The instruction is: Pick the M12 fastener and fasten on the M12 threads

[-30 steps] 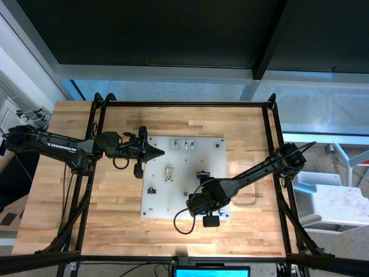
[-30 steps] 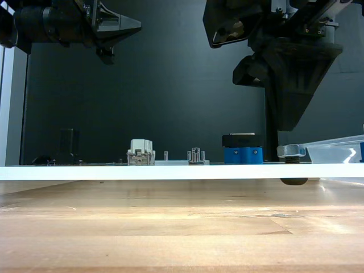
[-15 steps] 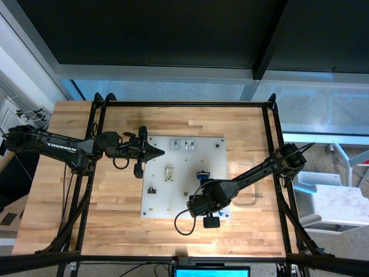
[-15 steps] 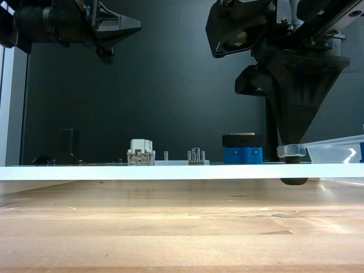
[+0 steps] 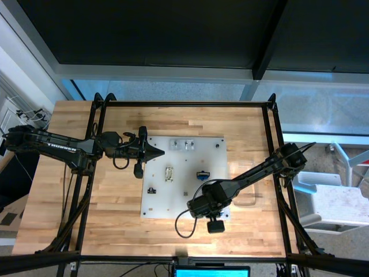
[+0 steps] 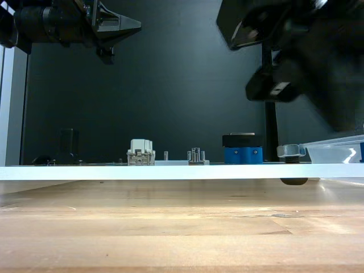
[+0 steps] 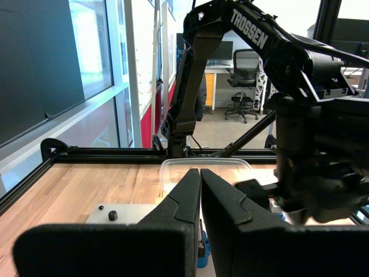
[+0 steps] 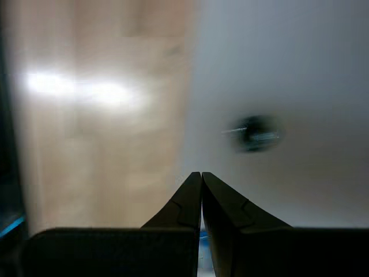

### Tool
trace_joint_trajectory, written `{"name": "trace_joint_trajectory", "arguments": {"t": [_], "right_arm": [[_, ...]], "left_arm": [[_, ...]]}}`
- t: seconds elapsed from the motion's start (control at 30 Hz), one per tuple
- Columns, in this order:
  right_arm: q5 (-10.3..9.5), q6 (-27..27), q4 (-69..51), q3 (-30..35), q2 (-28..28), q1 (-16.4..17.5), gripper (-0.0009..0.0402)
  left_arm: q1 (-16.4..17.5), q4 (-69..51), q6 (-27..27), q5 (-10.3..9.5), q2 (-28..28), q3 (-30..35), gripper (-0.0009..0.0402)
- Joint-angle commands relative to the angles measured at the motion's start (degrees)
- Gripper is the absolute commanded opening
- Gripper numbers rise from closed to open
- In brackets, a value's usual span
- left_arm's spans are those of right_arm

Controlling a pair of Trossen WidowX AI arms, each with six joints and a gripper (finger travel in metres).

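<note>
Left arm [image 5: 55, 144] and right arm [image 5: 253, 173] are both matte black, with white TROSSEN lettering [image 7: 249, 27] on the links. A black cable [image 5: 176, 224] loops off the right wrist. Left gripper [image 7: 200, 170] and right gripper [image 8: 201, 173], both out over the counter [image 5: 57, 202], have chunky black wedge fingers tapering to points.

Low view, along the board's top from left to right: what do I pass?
Beige connector → grey slotted block → blue-and-black fitting → M12 nut on its stud → clear tray. Left gripper hangs high at left, shut; right gripper, shut, is above the board's right end.
</note>
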Motion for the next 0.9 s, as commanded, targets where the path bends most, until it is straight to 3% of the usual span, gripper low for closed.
{"name": "trace_joint_trajectory", "arguments": {"t": [0.03, 0.1, 0.2, 0.6, 0.67, 0.7, 0.8, 0.83, 0.87, 0.9], "right_arm": [[5.73, 0.2, -1.36, 0.04, 0.22, 0.02, 0.0], [8.44, 0.59, -1.4, 0.0, 0.28, 0.0, 0.0], [9.51, 0.61, -0.31, -0.07, 0.28, 0.0, 0.0], [8.72, 0.66, 1.51, -0.35, 1.46, 0.07, 0.0], [7.02, 0.66, 1.46, -0.35, 1.31, 0.07, 0.0], [4.9, 0.57, 1.51, -0.35, 1.16, 0.07, 0.0], [-7.32, -2.67, 1.36, -0.35, 0.5, 0.04, 0.0], [-9.86, -3.32, 1.27, -0.35, 0.28, 0.04, 0.0], [-10.51, -3.5, 1.03, -0.35, 0.11, 0.04, 0.0], [-9.68, -3.43, 0.55, -0.35, -0.15, 0.04, 0.0]], "left_arm": [[0.0, 0.02, 0.02, 0.02, 0.0, 0.02, 0.0], [0.02, 0.02, 0.02, 0.02, 0.0, 0.02, 0.0], [0.0, 0.02, 0.02, 0.02, 0.0, 0.02, 0.0], [0.02, 0.02, 0.02, 0.02, 0.0, 0.02, 0.0], [0.0, 0.02, 0.02, 0.02, 0.0, 0.02, 0.0], [0.0, 0.02, 0.02, 0.02, 0.0, 0.02, 0.0], [0.0, 0.02, 0.02, 0.02, 0.0, 0.02, 0.0], [0.0, 0.02, 0.02, 0.02, 0.0, 0.02, 0.0], [0.0, 0.02, 0.02, 0.02, 0.0, 0.02, 0.0], [0.0, 0.02, 0.02, 0.02, 0.0, 0.02, 0.0]]}}
